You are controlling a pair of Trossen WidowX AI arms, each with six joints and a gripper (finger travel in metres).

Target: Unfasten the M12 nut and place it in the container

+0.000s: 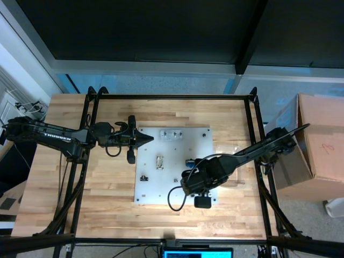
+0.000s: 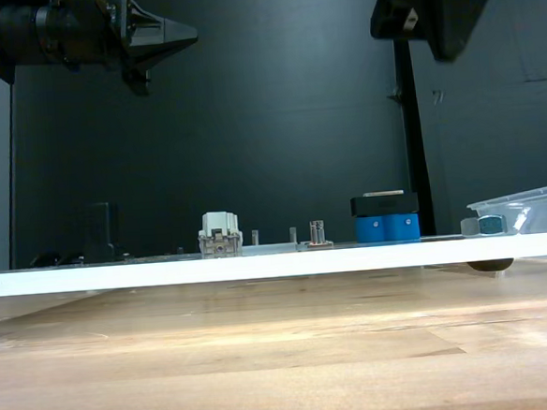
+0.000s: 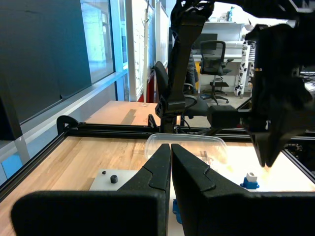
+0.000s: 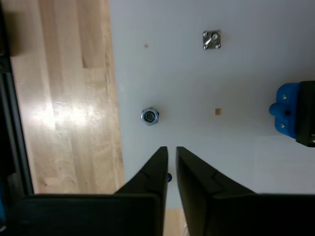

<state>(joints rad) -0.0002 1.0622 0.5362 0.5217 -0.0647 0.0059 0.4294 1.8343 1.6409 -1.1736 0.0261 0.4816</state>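
The small silver M12 nut sits on its stud near the white board's edge, seen end-on in the right wrist view. In the low view the nut stands in front of the clear container. My right gripper hangs above the board, just short of the nut. Its fingers stand a narrow gap apart with nothing between them. In the high view the right arm hides the nut. My left gripper hovers shut over the board's far left edge, away from the nut.
A blue block and a grey connector stand on the board, with a silver post between them. The clear container lies off the board's right edge. A cardboard box sits beyond the black frame.
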